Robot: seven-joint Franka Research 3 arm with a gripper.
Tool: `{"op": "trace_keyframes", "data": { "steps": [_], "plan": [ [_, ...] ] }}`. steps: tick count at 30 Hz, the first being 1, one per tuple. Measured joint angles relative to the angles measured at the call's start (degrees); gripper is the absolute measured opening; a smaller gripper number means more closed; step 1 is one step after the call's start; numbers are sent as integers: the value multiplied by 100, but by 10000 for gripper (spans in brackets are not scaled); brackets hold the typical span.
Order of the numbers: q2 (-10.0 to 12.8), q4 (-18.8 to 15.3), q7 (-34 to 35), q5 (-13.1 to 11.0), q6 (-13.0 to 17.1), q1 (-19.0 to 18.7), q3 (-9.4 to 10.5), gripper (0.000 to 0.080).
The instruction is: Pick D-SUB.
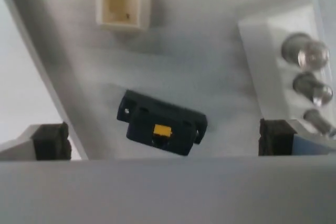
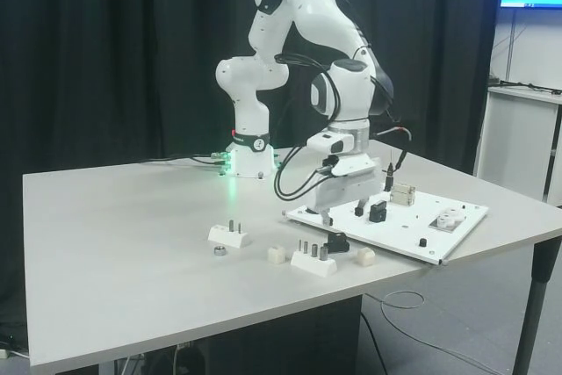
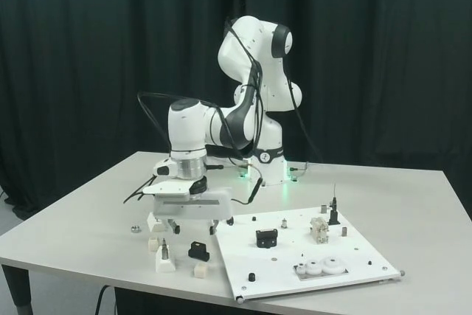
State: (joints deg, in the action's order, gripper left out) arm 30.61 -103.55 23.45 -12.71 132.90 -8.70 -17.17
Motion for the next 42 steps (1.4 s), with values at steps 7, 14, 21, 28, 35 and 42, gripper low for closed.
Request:
{"op": "trace_keyframes", "data": {
  "steps": [7,14,21,28,35,42],
  "plan": [
    [17,0,815,230,-155,-21,1,800],
    [57,0,1567,207,-203,-33,25,800],
    [89,-4,2108,142,-203,-34,65,800],
    [140,-4,2321,136,-189,-33,75,800],
    [206,-4,2322,88,-149,-19,75,800],
    [274,-4,2322,34,-88,-14,75,800]
  ]
}}
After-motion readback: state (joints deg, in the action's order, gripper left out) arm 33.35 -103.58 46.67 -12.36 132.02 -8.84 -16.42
